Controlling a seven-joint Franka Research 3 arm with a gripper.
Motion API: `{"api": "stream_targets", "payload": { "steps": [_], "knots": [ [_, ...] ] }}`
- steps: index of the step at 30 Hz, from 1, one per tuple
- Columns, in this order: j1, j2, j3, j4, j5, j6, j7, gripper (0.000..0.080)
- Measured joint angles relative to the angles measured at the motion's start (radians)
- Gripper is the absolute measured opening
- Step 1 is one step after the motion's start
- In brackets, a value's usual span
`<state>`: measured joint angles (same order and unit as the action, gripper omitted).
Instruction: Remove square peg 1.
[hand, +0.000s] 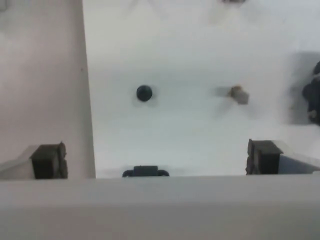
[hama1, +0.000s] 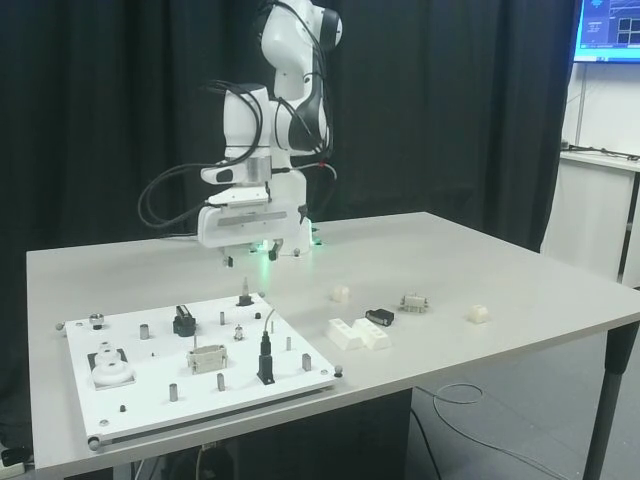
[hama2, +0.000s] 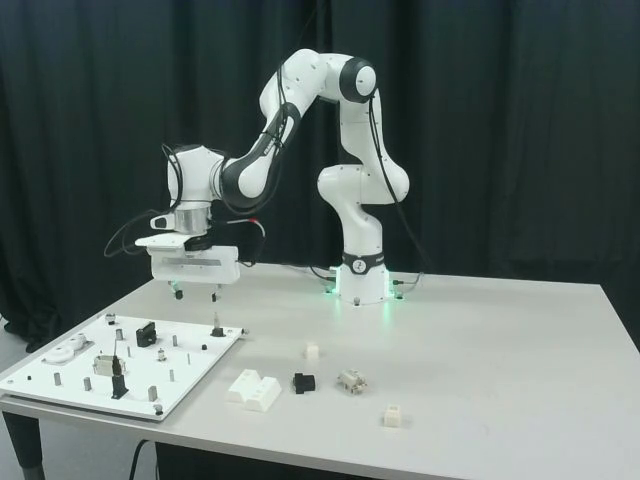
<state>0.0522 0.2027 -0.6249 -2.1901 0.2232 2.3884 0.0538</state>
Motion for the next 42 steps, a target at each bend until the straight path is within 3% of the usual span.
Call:
{"api": "stream_targets", "payload": {
  "steps": [10, 42],
  "knots": [
    [0.000, 0.018, 0.000, 0.053, 0.000, 0.000, 0.001, 0.0800],
    [-0.008, 0.162, 0.000, 0.259, 0.004, -0.038, 0.004, 0.0800]
  ]
}}
